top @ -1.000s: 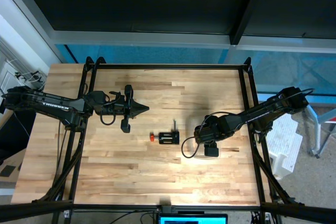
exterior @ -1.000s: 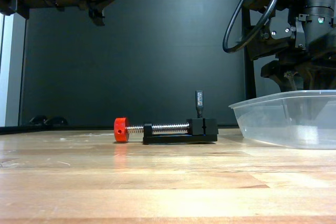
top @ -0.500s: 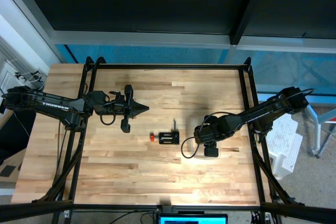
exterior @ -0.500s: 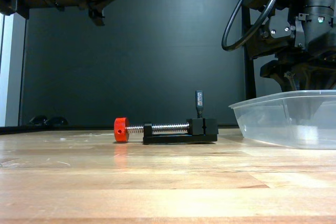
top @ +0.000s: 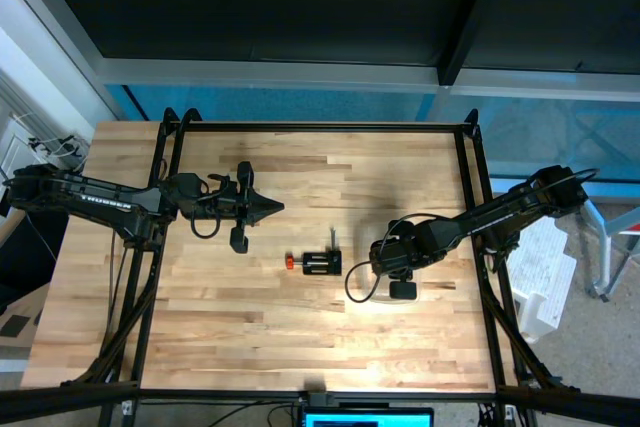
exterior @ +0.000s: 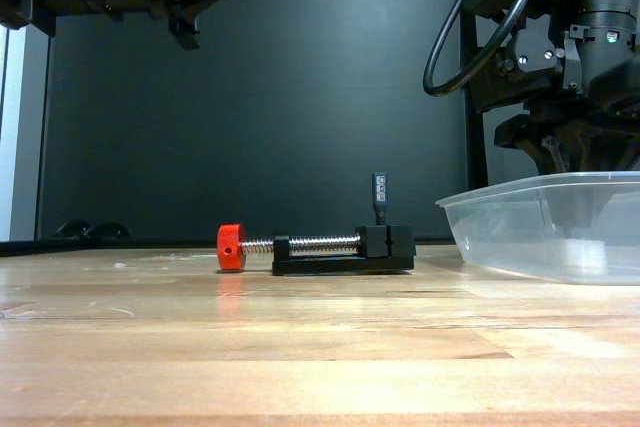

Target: Pick the usb-c connector and install on the hub

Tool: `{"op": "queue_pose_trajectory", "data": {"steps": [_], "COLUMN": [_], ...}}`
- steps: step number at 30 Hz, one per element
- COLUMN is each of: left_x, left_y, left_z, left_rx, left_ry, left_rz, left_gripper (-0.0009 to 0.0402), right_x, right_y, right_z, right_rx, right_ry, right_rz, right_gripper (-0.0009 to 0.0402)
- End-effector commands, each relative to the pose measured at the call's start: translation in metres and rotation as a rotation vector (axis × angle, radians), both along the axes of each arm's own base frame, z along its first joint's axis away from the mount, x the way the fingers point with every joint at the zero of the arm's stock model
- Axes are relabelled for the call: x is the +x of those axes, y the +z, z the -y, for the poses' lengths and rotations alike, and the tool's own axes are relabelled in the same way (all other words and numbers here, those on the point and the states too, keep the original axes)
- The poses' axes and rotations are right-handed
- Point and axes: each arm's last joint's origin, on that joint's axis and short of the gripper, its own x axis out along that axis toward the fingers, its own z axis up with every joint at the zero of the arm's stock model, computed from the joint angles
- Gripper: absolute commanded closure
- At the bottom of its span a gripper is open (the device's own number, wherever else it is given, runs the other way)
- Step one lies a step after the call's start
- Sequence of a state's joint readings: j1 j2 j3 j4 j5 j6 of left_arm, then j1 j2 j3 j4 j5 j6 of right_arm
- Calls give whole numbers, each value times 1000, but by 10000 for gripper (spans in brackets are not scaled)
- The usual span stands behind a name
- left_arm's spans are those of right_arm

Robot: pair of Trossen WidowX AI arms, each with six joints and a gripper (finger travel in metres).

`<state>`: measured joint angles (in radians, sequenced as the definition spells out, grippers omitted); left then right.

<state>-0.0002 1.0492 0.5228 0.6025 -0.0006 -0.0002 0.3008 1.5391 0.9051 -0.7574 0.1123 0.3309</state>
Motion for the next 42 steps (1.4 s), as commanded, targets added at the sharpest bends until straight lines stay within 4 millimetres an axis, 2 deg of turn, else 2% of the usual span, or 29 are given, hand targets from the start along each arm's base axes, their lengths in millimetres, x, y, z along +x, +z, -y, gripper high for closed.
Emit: {"op": "queue_pose_trajectory", "data": {"steps": [1,20,35,42], "left_x": [0,0,0,0], "left_y": [0,0,0,0], "left_z": [0,0,0,0], "left_rx": [0,0,0,0], "left_ry": [0,0,0,0], "left_rz": [0,0,0,0], "left_gripper": [393,393,393,393], "right_x": [0,0,0,0], "right_y": [0,0,0,0], "right_z": [0,0,0,0], "right_rx": [0,1,0,1], "right_ry": [0,0,0,0], "right_rz": [0,0,0,0], "right_gripper": [292,341,395,393]}}
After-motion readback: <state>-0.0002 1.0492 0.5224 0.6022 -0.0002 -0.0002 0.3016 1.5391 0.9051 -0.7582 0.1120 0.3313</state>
